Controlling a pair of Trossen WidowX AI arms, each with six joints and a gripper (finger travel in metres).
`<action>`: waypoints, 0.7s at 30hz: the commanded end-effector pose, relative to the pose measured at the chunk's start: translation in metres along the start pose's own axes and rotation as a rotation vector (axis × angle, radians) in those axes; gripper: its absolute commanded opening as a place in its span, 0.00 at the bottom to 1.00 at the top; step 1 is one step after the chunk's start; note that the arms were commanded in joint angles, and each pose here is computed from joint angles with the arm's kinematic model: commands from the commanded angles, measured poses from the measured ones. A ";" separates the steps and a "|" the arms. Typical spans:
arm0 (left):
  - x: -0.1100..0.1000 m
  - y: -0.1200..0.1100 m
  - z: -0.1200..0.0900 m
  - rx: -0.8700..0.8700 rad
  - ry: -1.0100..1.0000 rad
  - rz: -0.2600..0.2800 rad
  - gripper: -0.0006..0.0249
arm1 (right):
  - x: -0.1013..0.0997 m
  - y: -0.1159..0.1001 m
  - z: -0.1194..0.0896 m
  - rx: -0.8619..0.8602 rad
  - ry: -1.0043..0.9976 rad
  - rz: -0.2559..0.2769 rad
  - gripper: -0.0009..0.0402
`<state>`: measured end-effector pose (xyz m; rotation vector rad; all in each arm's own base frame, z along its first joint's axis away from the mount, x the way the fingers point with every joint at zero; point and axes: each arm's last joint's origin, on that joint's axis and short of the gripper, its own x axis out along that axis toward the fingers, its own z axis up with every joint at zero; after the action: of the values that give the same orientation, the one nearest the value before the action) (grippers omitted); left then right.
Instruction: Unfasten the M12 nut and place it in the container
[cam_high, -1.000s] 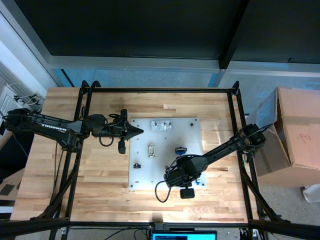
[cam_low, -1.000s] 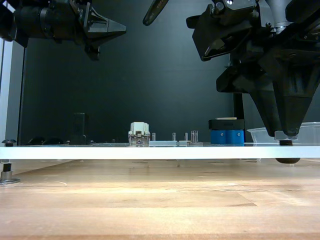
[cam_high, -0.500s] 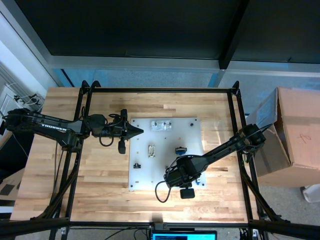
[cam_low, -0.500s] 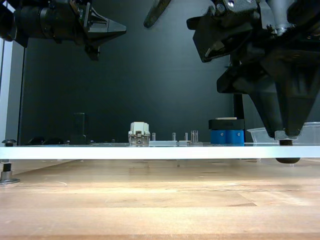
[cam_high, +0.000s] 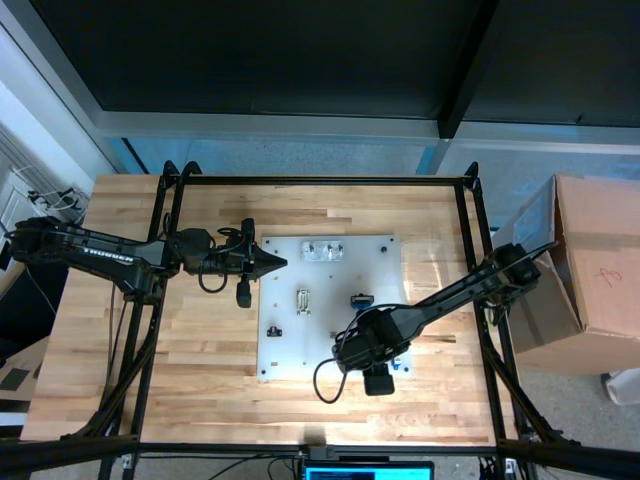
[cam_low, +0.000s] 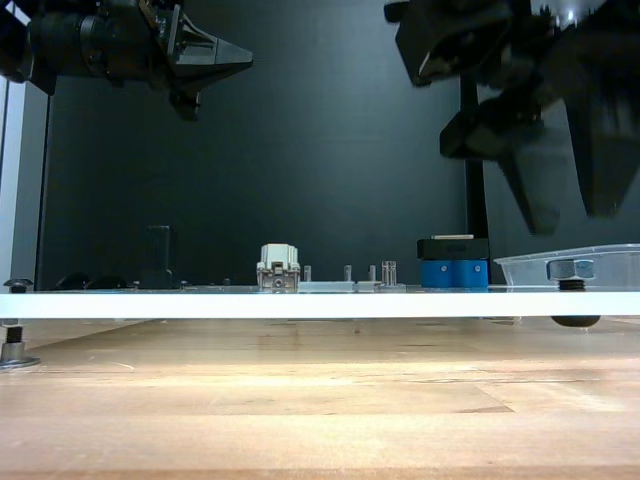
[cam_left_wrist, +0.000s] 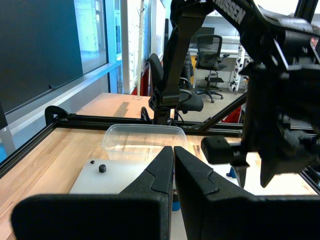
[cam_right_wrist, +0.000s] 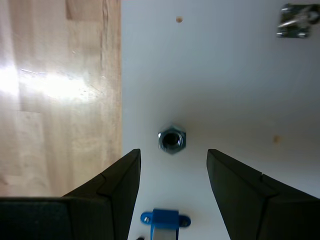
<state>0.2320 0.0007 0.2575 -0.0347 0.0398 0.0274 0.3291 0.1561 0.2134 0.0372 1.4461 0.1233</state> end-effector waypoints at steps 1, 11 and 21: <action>0.000 0.000 0.000 0.000 0.000 0.000 0.02 | -0.009 0.002 -0.002 0.025 -0.018 0.022 0.39; 0.000 0.000 0.000 0.000 0.000 0.000 0.03 | -0.006 0.022 -0.010 0.046 -0.013 0.061 0.04; 0.000 0.000 0.000 0.000 0.000 0.000 0.02 | 0.019 0.011 -0.016 0.049 -0.001 0.094 0.02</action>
<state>0.2321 0.0007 0.2575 -0.0343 0.0402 0.0274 0.3150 0.1697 0.1969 0.1478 1.4449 0.1693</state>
